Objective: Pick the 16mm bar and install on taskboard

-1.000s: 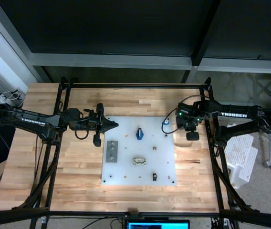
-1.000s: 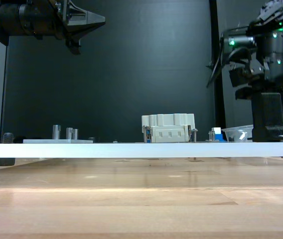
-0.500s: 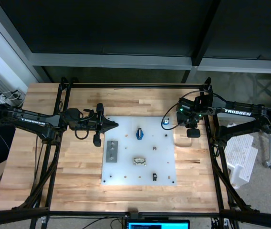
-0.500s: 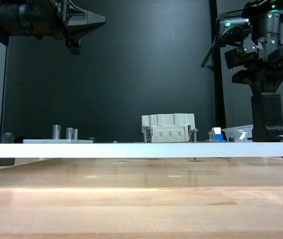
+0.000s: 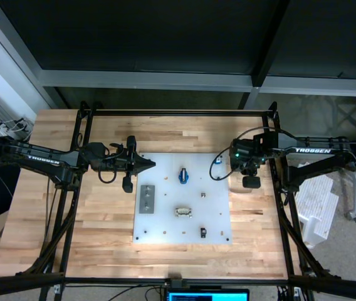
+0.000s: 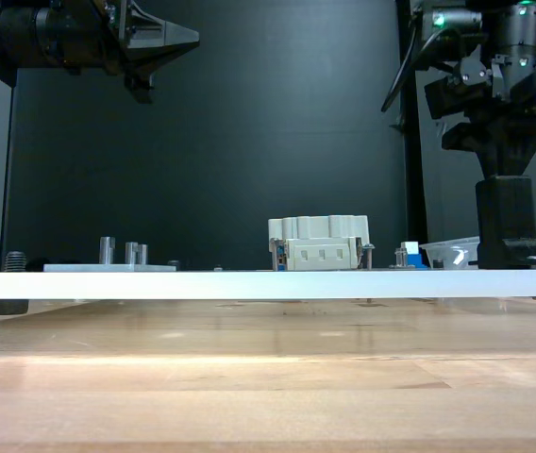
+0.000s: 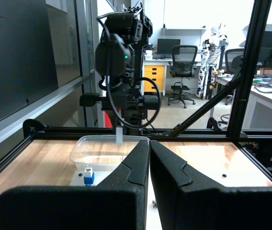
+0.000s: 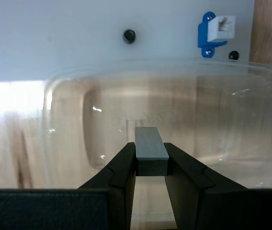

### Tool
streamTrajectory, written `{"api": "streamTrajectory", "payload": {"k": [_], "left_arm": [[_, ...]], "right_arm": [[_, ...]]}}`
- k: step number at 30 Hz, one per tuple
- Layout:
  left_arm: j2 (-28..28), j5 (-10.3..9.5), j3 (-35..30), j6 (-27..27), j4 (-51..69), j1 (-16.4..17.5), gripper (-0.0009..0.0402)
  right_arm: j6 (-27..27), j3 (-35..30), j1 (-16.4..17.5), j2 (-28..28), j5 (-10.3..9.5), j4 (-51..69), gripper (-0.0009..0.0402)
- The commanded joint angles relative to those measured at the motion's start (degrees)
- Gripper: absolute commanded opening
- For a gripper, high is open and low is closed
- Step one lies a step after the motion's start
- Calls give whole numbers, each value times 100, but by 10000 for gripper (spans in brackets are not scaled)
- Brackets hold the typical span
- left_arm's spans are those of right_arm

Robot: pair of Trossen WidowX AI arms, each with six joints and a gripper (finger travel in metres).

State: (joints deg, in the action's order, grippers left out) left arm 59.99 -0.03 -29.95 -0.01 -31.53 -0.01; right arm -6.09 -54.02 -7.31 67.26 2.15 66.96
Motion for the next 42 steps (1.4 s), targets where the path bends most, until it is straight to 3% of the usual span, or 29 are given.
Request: {"api": "streamTrajectory", "payload": {"k": [1, 3, 7, 22, 42], "left_arm": [[2, 0, 0, 0, 0, 0, 0], [0, 0, 0, 0, 0, 2, 0], [2, 0, 0, 0, 0, 2, 0], [2, 0, 0, 0, 0, 0, 0], [0, 0, 0, 0, 0, 2, 0]], "right_arm": [[549, -22, 461, 20, 160, -15, 7], [887, -66, 782, 92, 282, 33, 7], [1434, -151, 1333, 291, 275, 20, 7], [3097, -688, 2879, 1143, 260, -70, 7], [4028, -1427, 3871, 2269, 289, -496, 7]]}}
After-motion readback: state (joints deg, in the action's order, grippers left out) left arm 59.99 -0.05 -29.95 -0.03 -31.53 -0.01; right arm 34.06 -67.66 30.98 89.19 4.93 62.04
